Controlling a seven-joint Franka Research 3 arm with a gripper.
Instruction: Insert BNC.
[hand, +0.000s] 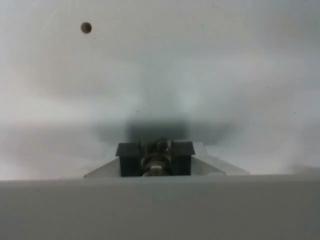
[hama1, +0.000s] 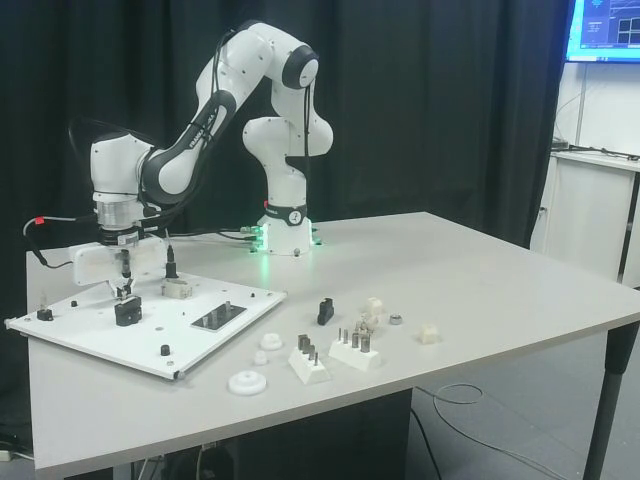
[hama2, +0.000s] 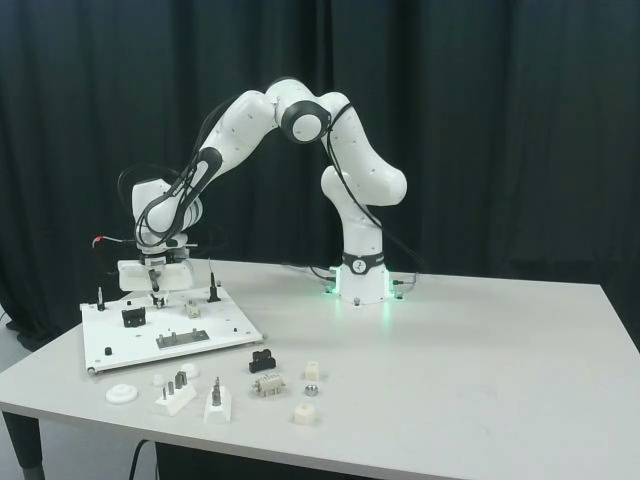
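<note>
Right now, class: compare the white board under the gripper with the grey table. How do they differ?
The white board is small and sits at one end; the grey table is far larger and carries it. The board lies beneath the gripper; the table holds the arm's base and loose parts. Both are flat and hold small parts.

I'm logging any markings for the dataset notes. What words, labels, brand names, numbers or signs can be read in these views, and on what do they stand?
None can be read.
Screen, upper corner of the first room view: lines of text, too small to read.
Arm: a dark mark along the link, too small to read.
White board and the small parts on the table: no lettering visible.
Wrist view: no text.
</note>
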